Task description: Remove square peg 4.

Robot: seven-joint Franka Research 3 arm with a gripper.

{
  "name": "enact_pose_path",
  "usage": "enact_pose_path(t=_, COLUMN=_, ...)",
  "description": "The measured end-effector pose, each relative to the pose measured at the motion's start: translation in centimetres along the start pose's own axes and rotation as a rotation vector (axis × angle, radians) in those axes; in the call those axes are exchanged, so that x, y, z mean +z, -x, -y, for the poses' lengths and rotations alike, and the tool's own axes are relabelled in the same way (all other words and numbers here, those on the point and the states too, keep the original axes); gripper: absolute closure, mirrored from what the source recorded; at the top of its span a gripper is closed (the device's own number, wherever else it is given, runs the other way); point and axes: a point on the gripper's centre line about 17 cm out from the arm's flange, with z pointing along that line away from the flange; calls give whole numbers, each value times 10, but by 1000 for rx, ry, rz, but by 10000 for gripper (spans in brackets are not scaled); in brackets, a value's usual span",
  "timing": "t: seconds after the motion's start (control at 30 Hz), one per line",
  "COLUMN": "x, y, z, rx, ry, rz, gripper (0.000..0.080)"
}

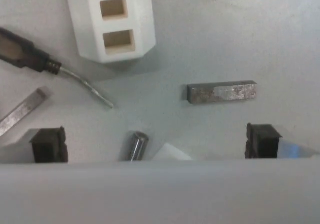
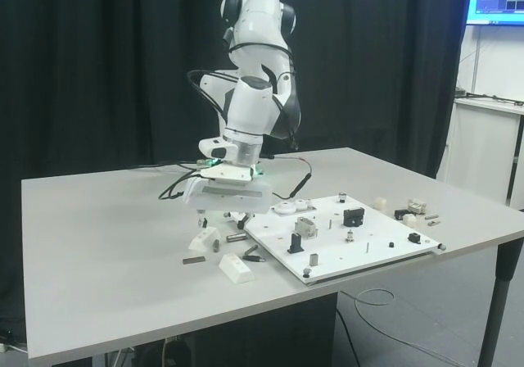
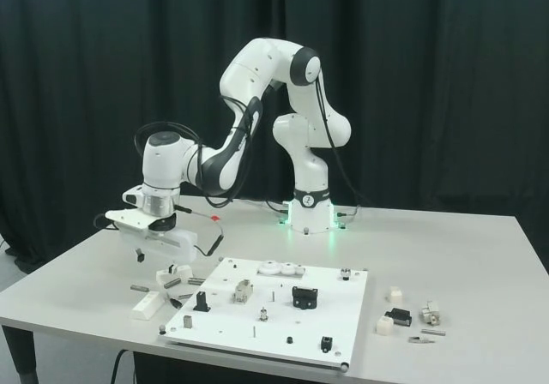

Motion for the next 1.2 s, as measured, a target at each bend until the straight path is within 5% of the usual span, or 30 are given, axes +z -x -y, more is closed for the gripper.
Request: enact_pose_path(t=1.2, x=0, y=-11, z=1, rx=9, ry=-17, rz=-14, gripper=3)
